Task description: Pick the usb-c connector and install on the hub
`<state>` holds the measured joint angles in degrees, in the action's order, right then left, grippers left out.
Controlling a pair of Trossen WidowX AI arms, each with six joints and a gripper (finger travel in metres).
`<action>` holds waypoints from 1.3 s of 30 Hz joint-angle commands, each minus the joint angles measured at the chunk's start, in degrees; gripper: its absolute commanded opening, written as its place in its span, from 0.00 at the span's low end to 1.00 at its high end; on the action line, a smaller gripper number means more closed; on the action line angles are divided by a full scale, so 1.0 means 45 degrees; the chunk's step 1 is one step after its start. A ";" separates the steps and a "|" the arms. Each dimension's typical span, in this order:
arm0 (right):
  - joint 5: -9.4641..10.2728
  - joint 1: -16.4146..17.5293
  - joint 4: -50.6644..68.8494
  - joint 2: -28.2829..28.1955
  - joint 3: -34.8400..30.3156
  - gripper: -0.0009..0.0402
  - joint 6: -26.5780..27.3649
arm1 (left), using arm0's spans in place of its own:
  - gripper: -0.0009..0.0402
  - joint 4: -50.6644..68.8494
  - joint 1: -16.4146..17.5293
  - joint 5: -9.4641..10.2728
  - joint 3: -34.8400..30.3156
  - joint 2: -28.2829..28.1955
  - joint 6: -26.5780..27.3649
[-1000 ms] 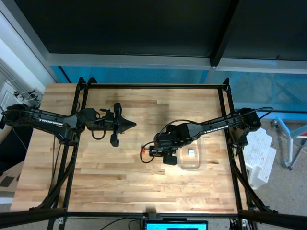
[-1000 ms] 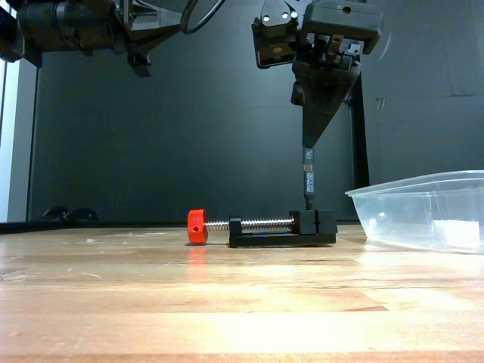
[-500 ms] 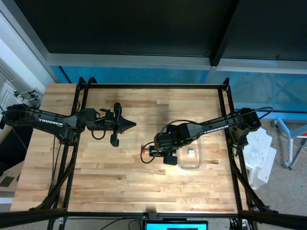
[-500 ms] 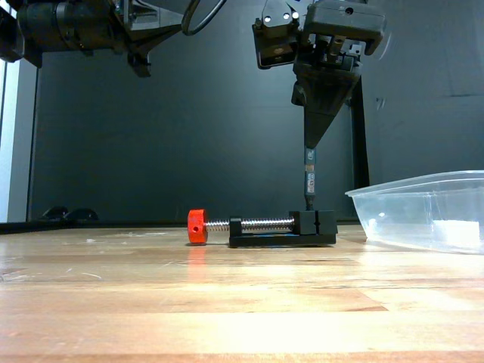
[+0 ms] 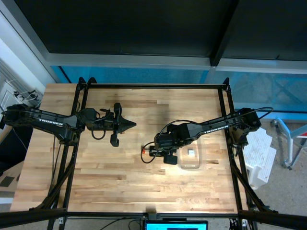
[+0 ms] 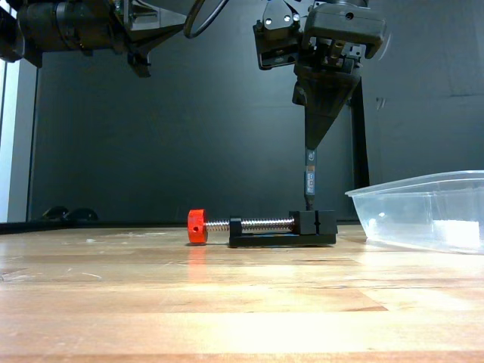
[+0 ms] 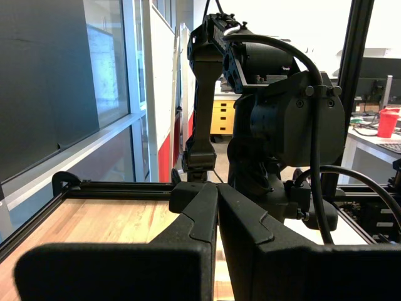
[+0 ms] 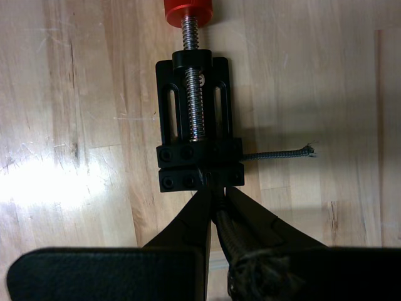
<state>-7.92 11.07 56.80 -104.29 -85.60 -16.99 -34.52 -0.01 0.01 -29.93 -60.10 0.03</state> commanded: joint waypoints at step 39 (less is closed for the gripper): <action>0.0097 0.0097 -0.0175 0.0078 0.0019 0.02 0.0126 | 0.02 -0.0005 0.0000 0.0000 -0.0005 0.0000 -0.0005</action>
<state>-7.49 11.49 56.03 -103.66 -85.47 -16.53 -34.54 -0.01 0.01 -29.93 -60.10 0.01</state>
